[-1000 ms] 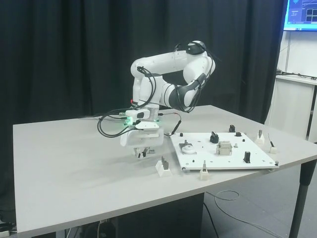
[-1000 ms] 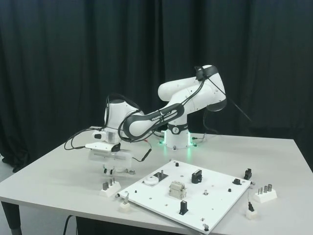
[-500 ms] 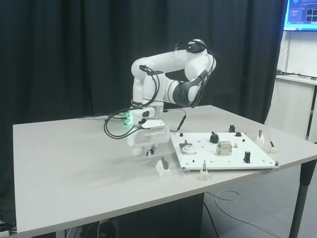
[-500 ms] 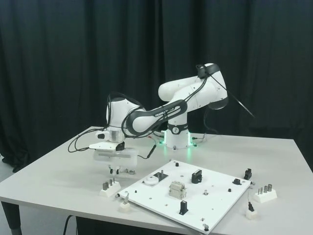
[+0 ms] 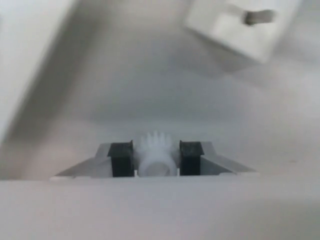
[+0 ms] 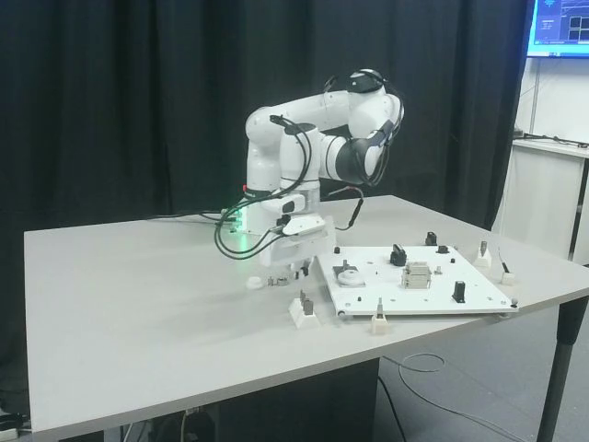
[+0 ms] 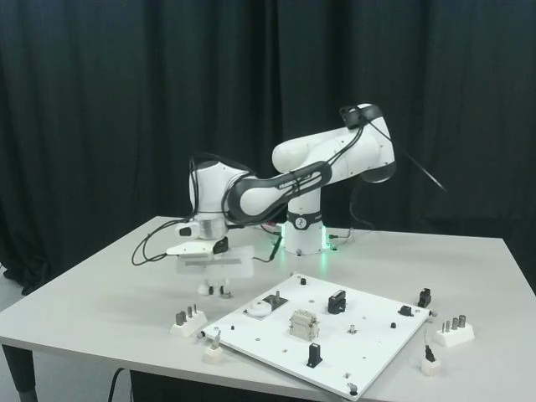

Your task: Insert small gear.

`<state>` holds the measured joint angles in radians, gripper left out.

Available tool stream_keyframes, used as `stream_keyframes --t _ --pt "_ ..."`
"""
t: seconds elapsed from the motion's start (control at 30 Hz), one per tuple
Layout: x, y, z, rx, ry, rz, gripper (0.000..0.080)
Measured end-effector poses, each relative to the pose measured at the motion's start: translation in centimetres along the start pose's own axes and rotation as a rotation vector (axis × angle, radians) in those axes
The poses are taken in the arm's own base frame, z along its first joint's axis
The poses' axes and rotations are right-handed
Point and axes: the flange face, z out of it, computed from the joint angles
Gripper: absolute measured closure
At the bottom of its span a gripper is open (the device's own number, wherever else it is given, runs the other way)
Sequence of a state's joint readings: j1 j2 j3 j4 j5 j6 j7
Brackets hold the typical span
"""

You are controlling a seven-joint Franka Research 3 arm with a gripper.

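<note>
Small gear (image 5: 155, 156), toothed, between gripper (image 5: 155, 159) pads

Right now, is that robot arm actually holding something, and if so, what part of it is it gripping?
Yes. The end effector holds a small white gear, pinched on opposite sides of its toothed rim between the two black fingertips.

arm (image 6: 304, 129): bent, low over table | hand (image 5: 156, 158): clamped on small gear

Small white toothed gear (image 5: 155, 155), clamped between two black pads (teeth showing above them), held above the grey counter (image 5: 150, 90), not inserted yet.
</note>
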<state>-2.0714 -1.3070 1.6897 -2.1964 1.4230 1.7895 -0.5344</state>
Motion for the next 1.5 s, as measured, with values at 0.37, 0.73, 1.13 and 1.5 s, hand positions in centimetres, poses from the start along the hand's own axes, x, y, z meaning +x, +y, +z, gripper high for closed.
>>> stream_keyframes --t 0.37,0.73,1.13,1.5 --pt "-2.1 -3.1 -1.7 0.021 -0.103 0.028 0.0609" --pt "-4.3 -6.4 -3.0 0.024 -0.154 0.031 0.0609" --pt "-6.5 -9.3 -3.0 0.001 -0.139 0.044 0.0609" --pt "-8.1 -11.2 -2.3 -0.034 -0.076 0.021 0.0609"
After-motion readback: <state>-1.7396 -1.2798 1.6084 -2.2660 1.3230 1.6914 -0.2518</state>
